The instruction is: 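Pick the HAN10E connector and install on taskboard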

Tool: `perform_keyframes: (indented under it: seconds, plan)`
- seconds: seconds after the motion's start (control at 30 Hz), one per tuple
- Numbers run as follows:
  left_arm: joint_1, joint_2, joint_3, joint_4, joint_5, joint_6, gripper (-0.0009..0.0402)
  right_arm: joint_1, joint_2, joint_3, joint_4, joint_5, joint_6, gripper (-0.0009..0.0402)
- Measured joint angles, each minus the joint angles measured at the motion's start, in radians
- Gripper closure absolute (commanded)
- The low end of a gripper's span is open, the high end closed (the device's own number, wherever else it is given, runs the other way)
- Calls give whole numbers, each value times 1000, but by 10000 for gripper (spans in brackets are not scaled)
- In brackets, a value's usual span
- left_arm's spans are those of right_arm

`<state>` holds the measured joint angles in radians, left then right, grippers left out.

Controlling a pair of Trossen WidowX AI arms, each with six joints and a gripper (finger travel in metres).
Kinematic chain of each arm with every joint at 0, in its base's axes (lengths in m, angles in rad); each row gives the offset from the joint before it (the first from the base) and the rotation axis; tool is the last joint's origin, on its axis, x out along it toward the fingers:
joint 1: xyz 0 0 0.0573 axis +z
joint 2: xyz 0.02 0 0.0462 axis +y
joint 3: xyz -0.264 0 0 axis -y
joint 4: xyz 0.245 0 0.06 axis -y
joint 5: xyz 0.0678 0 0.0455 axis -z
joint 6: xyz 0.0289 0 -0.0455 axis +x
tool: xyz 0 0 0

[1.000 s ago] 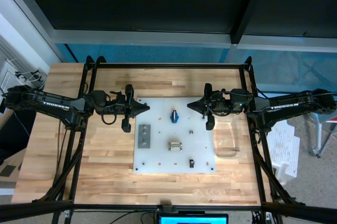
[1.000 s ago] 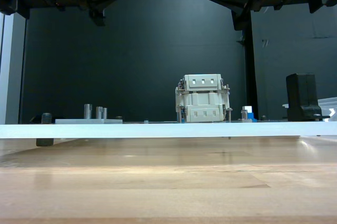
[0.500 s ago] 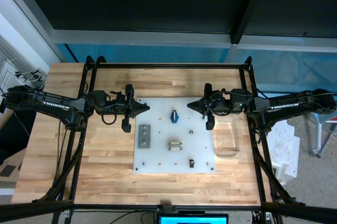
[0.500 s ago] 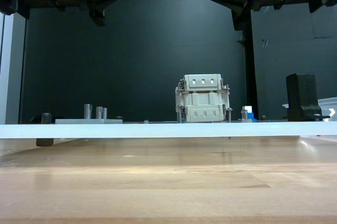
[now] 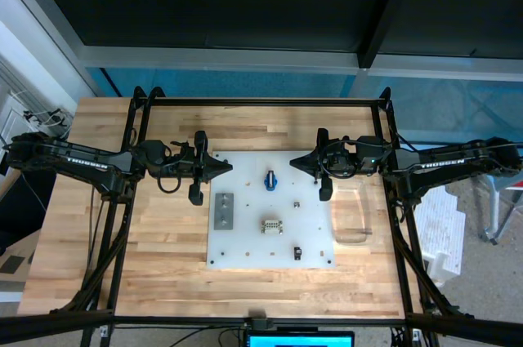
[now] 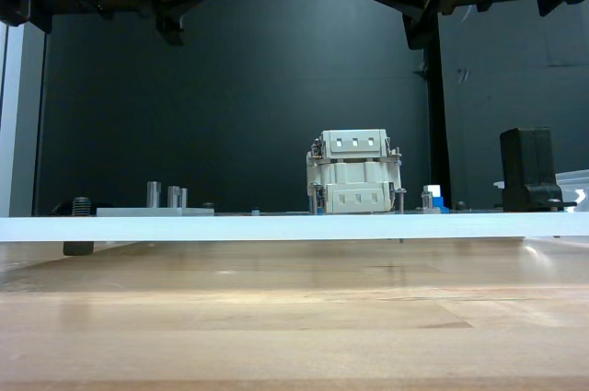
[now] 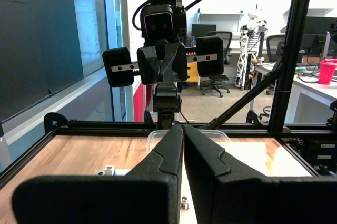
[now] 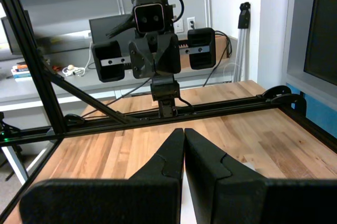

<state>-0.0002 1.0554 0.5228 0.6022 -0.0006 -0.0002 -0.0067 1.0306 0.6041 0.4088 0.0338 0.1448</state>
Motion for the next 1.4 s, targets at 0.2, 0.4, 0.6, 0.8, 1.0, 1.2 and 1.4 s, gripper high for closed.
perform_keyframes:
  seconds: [0.2, 0.4, 0.6, 0.8, 1.0, 1.2, 1.4]
  plan:
    - [0, 0, 0, 0, 0, 0, 392, 0, 0, 0, 11, 0, 3, 393]
    - [0, 0, 0, 0, 0, 0, 392, 0, 0, 0, 18, 0, 1, 393]
    - [0, 0, 0, 0, 0, 0, 392, 0, 0, 0, 19, 3, -3, 393]
    - [0, 0, 0, 0, 0, 0, 392, 0, 0, 0, 26, 1, -5, 393]
    - [0, 0, 0, 0, 0, 0, 392, 1, -1, 0, 32, 0, -21, 393]
    - [0, 0, 0, 0, 0, 0, 392, 1, -1, 0, 37, -13, -28, 393]
    - [0, 0, 0, 0, 0, 0, 392, 1, -1, 0, 47, -27, -32, 393]
